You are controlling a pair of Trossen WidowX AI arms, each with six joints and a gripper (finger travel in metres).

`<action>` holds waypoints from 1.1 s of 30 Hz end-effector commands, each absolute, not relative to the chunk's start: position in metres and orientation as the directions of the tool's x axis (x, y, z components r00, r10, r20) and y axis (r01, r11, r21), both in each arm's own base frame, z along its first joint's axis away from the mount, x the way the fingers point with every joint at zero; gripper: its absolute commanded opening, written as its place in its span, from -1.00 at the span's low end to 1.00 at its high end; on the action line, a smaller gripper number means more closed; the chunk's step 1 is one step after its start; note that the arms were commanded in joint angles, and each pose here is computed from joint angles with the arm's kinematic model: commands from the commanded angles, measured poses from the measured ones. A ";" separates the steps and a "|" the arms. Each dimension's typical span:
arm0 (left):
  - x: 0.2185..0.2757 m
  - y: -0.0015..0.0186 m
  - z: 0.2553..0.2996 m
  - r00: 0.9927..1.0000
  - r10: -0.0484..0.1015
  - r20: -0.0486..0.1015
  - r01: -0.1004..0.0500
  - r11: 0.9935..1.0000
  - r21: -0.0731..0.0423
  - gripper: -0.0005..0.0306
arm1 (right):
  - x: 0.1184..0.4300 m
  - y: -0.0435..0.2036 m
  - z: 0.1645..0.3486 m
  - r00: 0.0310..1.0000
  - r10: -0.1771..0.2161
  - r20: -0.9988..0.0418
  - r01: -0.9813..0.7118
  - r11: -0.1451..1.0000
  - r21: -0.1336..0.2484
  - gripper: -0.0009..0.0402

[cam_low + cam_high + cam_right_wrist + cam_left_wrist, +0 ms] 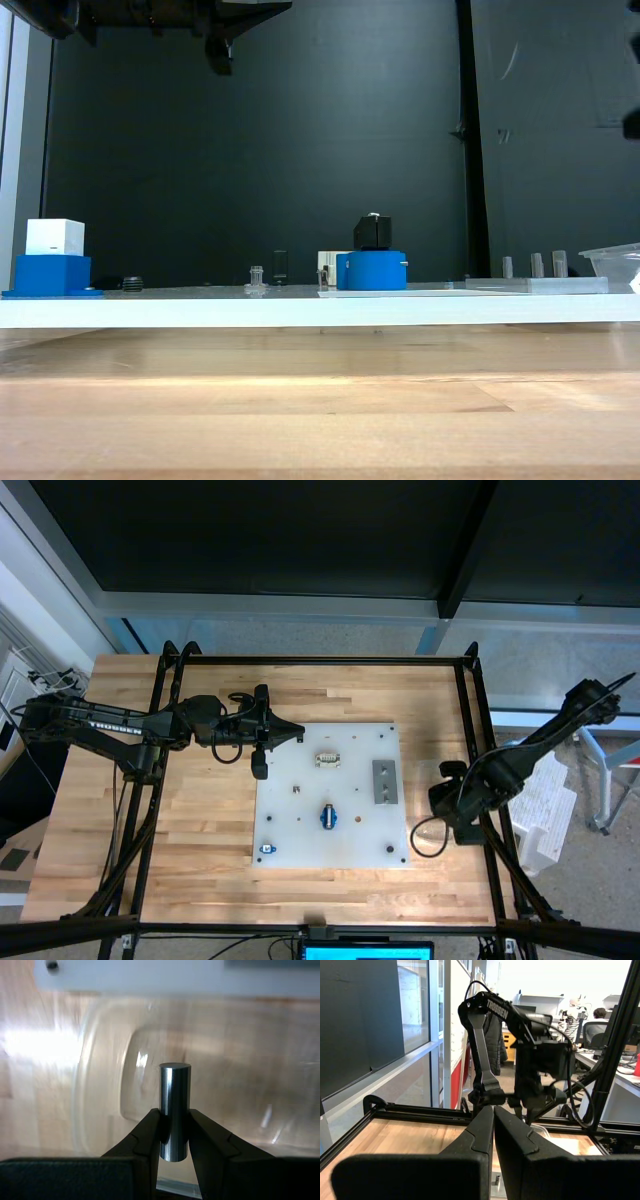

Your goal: Pick the 16mm cylinder and install on the taskboard

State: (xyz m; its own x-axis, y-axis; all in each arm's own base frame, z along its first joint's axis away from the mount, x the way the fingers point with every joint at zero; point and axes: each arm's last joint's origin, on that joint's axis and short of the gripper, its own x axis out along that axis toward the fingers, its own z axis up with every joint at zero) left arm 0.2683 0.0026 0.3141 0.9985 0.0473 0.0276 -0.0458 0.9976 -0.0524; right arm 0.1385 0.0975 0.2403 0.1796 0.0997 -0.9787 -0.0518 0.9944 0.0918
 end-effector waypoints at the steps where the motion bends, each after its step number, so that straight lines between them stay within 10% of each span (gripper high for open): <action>1: 0.2683 0.0026 0.3143 0.998 0.047 0.028 -0.046 0.998 -0.052 -0.96 | 0.145 0.093 0.256 0.206 0.103 -0.973 -0.036 0.995 0.098 -0.91; 33: 0.2683 0.0026 0.3147 0.998 0.047 0.032 -0.046 0.998 -0.045 -0.96 | 0.272 0.030 0.344 0.223 0.027 -0.975 0.048 0.998 0.039 -0.91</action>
